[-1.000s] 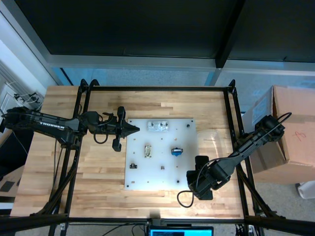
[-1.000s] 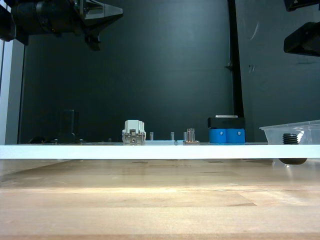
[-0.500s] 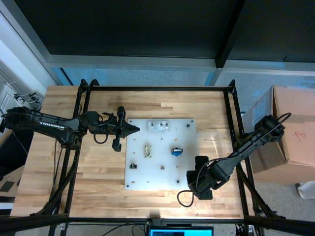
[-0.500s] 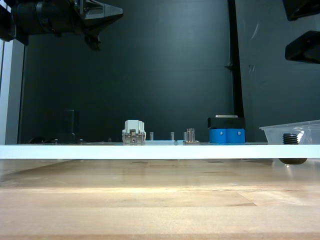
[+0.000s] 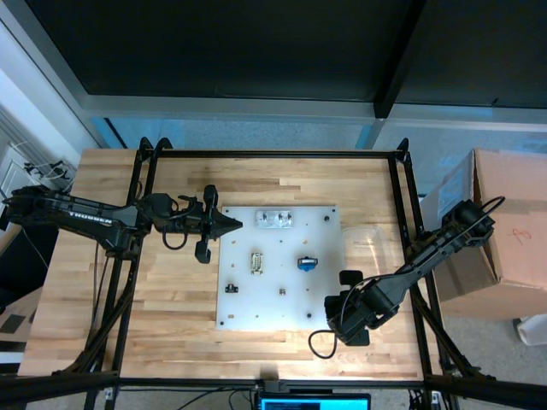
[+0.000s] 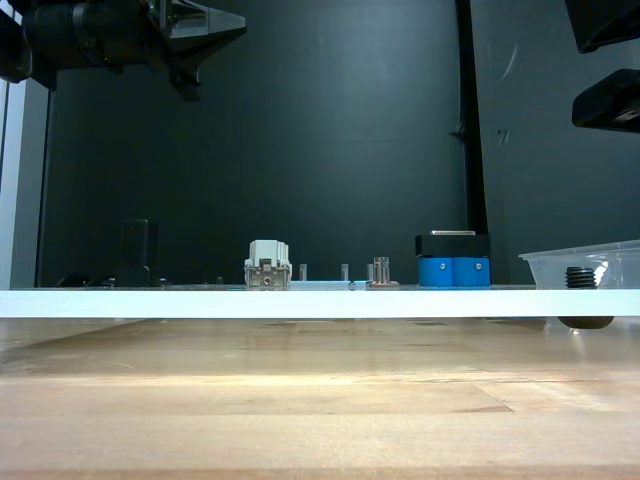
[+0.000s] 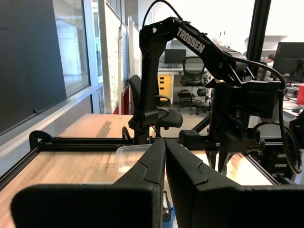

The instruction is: Remove the RJ45 connector from the taskboard and place in the container

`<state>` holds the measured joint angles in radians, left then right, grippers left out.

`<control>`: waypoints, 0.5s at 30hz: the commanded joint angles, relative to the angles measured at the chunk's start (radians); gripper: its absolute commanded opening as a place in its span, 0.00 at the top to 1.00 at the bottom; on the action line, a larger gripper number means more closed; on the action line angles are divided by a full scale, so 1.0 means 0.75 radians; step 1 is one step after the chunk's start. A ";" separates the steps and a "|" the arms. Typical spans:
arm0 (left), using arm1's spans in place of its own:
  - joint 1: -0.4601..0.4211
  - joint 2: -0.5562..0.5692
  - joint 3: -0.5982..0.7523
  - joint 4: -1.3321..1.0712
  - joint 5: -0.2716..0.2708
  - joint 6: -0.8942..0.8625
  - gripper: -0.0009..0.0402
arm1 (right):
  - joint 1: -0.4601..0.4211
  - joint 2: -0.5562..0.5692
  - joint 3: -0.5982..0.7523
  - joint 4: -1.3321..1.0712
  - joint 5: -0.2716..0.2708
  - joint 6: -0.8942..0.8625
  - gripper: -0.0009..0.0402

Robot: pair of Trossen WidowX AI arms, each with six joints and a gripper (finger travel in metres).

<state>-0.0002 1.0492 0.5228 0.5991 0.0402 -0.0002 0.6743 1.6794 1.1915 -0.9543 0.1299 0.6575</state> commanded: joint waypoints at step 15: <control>0.000 0.000 0.000 0.000 0.001 0.000 0.98 | 0.000 -0.001 0.002 0.015 -0.004 0.001 0.98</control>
<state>-0.0002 1.0492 0.5228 0.5991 0.0406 -0.0002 0.6739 1.6794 1.1912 -0.9443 0.1276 0.6571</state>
